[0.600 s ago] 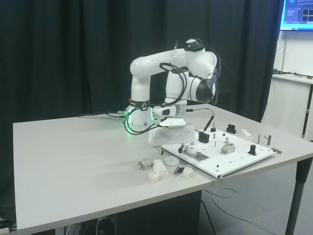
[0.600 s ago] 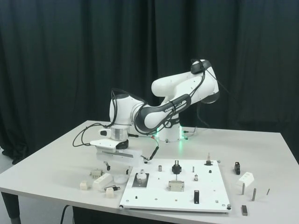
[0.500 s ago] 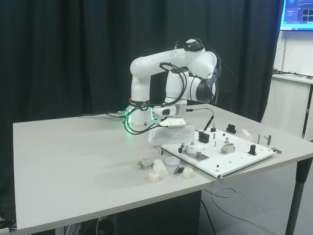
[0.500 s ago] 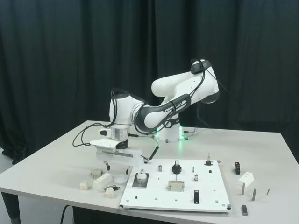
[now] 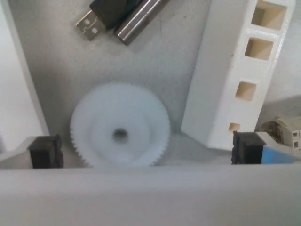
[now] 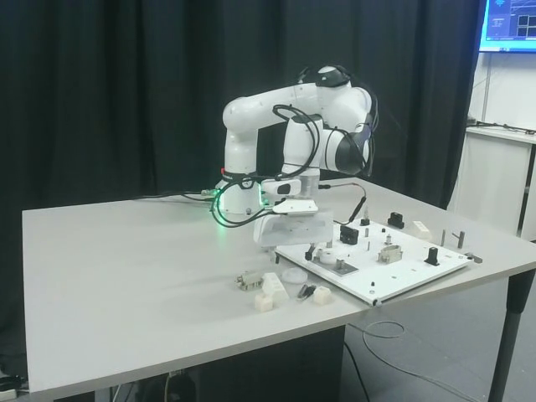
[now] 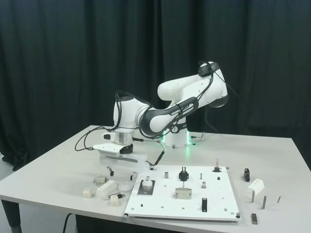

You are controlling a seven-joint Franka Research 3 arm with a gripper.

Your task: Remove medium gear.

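Wrist view shows you the gripper (image 5: 141,150) spread wide, holding nothing, its black fingertips (image 5: 45,151) flanking the medium gear (image 5: 120,125). The gear lies flat on the grey table (image 5: 51,56), apparently below the fingers, beside a white block (image 5: 235,75).

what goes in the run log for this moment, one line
phase: after release | end effector: open, above gear | gear: flat on table, off board | beside: slotted block
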